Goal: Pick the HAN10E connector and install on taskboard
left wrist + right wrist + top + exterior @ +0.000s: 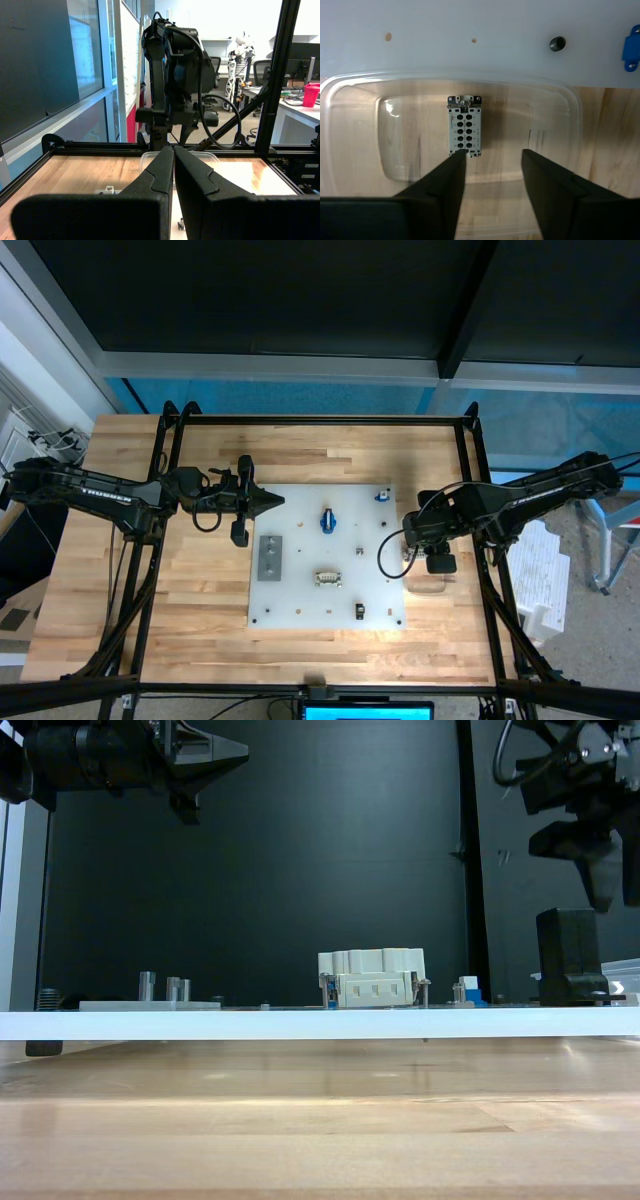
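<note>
The HAN10E connector (464,132) lies flat inside a clear plastic tray (370,80), its face with two rows of dark holes turned up and a metal tab at its far end. The tray rests on the wooden surface (150,620), just beside the right edge of the taskboard (300,610).

The right claw (492,165) hangs over the tray with its fingers (445,195) spread wide and gripping nothing. One fingertip shows at the connector's near end, while the other is well off to its side. Seen from above, this claw (437,558) sits just off the board's right edge.

On the board itself stand a beige housing (327,580), a grey block (270,558) and a blue part (328,521). From table height the housing (372,978) rises above the plate.

The left claw (262,500) is held level above the board's far left corner, well apart from the connector. Its fingers (160,170) are pressed together with nothing between them.
</note>
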`<state>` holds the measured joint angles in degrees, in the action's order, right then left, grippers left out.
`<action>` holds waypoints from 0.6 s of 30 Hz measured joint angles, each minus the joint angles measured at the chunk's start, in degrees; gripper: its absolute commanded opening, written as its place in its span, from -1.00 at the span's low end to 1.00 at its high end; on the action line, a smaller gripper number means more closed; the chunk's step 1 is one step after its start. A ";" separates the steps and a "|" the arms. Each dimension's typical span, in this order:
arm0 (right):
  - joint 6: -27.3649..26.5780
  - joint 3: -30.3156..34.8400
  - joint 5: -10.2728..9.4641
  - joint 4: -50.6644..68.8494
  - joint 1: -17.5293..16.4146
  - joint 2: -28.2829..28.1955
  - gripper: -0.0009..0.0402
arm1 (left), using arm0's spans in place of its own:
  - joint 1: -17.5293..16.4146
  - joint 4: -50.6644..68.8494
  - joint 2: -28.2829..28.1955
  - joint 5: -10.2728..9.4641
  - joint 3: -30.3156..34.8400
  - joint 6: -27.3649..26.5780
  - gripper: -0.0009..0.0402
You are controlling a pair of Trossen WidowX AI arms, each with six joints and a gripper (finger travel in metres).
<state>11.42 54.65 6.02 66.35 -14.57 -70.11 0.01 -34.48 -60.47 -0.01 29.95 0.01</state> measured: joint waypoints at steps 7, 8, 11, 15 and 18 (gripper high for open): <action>0.04 -2.73 0.00 -3.80 -0.04 -1.68 0.30 | 0.00 0.00 0.00 0.00 0.00 0.00 -0.95; 0.04 -3.28 0.00 -4.48 -0.07 -1.68 0.33 | 0.00 0.00 0.00 0.00 -0.02 0.00 -0.95; 0.04 -4.39 0.00 -5.55 -0.11 -1.70 0.38 | 0.00 0.00 0.00 -0.02 -0.02 0.00 -0.95; 0.11 -5.90 -0.07 -7.28 -0.61 -1.70 0.39 | 0.00 0.00 0.00 -0.02 -0.02 0.00 -0.95; 0.26 -6.99 -0.22 -8.90 -1.36 -1.70 0.39 | 0.00 0.00 0.00 0.00 0.00 -0.02 -0.95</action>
<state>11.68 47.66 5.80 57.45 -15.92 -71.81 0.01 -34.48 -60.47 -0.01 29.95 -0.01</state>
